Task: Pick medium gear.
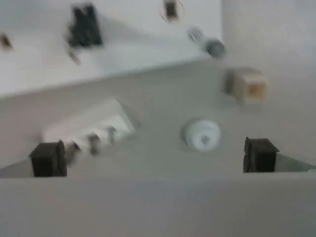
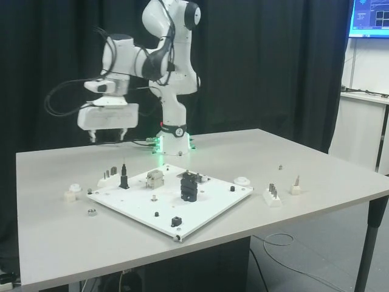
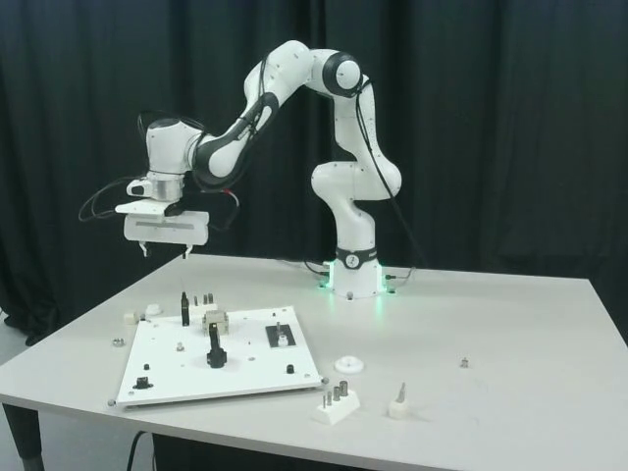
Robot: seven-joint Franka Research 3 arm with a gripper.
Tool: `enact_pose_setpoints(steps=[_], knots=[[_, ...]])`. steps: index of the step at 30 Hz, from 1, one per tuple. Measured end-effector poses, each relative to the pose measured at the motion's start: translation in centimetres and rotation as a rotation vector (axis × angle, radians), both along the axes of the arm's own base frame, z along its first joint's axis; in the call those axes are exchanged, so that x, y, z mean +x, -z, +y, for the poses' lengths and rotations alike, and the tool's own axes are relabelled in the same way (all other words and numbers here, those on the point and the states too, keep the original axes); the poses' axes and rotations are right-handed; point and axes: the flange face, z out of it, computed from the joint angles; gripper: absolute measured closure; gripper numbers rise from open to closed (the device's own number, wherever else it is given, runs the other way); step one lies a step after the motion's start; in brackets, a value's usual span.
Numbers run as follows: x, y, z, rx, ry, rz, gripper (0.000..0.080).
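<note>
In the wrist view you see the gripper (image 1: 154, 157) with its two black fingertips (image 1: 48, 159) spread wide and nothing between them. The medium gear (image 1: 201, 134), white and round, lies on the grey table (image 1: 163, 94) just off the edge of the white board (image 1: 128, 49), and nothing touches it. A white peg block (image 1: 89, 126) sits beside the same board edge. A small cube (image 1: 248, 85) and a grey nut (image 1: 215, 48) lie off the board near its corner.

In the first room view the gripper (image 2: 107, 137) hangs high above the table (image 2: 304, 158), beyond the board's far left edge, with its fingers apart. The medium gear (image 2: 74, 188) rests on the table just off the white board's (image 2: 206, 204) left corner, with the cube (image 2: 68, 196) touching or almost touching it. The nut (image 2: 92, 212) lies close to the same corner. Another white gear (image 2: 242, 180) lies just off the board's opposite corner.

In the second room view the gripper (image 3: 165, 251) hovers well above the far left corner of the white board (image 3: 245, 378). The medium gear (image 3: 152, 310) sits on the table just beyond that corner, next to the cube (image 3: 129, 317). The other white gear (image 3: 348, 364) lies off the board's right edge.
</note>
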Motion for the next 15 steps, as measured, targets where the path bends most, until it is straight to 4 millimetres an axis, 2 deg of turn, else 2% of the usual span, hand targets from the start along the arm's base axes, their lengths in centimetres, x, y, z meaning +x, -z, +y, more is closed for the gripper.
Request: enact_pose_setpoints(steps=[8,15], knots=[[-3.6,0.7,-4.0,-0.034,-0.015,0.005,0.0003],[-5.6,2.9,-6.3,-0.029,-0.027,-0.012,0.0003]])
